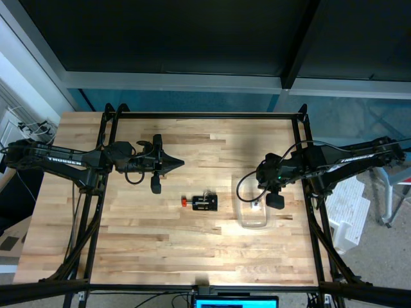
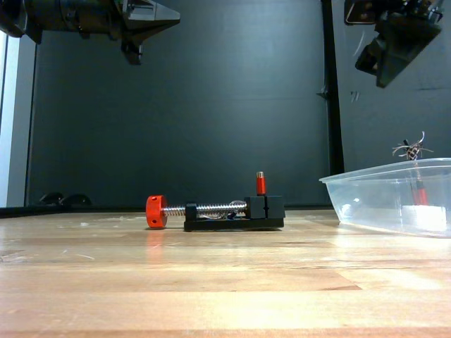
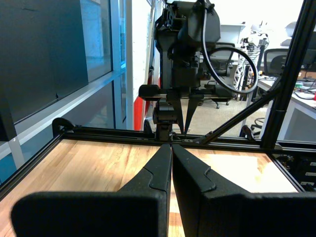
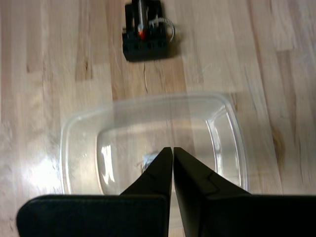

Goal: Pick the rca connector and install on the hub

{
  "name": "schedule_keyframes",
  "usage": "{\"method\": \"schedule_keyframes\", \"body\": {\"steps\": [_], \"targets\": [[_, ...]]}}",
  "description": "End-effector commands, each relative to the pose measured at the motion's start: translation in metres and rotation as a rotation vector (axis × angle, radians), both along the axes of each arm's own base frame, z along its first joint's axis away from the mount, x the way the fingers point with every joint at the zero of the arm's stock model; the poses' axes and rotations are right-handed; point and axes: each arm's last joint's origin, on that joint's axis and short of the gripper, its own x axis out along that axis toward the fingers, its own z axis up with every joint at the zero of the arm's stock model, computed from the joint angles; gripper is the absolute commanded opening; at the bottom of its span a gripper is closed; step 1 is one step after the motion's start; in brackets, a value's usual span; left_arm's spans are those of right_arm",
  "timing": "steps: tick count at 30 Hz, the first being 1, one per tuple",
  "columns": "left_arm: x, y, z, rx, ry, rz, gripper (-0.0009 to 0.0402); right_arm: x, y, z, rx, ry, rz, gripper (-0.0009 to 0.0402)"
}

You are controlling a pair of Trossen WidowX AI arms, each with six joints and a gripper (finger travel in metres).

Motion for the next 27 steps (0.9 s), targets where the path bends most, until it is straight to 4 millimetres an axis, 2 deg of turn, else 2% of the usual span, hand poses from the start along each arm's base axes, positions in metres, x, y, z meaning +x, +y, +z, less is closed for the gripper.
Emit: {"method": "schedule_keyframes", "body": {"steps": [1,16,21,27], "targets": [[0.000,0.000,0.000,0.000,0.000,0.000,0.0000,0.001,0.003,-0.003,-0.017,0.025,0.003,0.0027],[0.000,0.000,0.000,0.000,0.000,0.000,0.0000,0.010,0.009,-0.022,-0.029,0.167,-0.027,0.0177],[0.000,0.000,0.000,0.000,0.000,0.000,0.0000,0.016,0.011,-0.032,-0.043,0.236,-0.030,0.0197],[0.000,0.000,0.000,0.000,0.000,0.000,0.0000,0.023,0.014,-0.042,-0.056,0.285,-0.024,0.0197]]}}
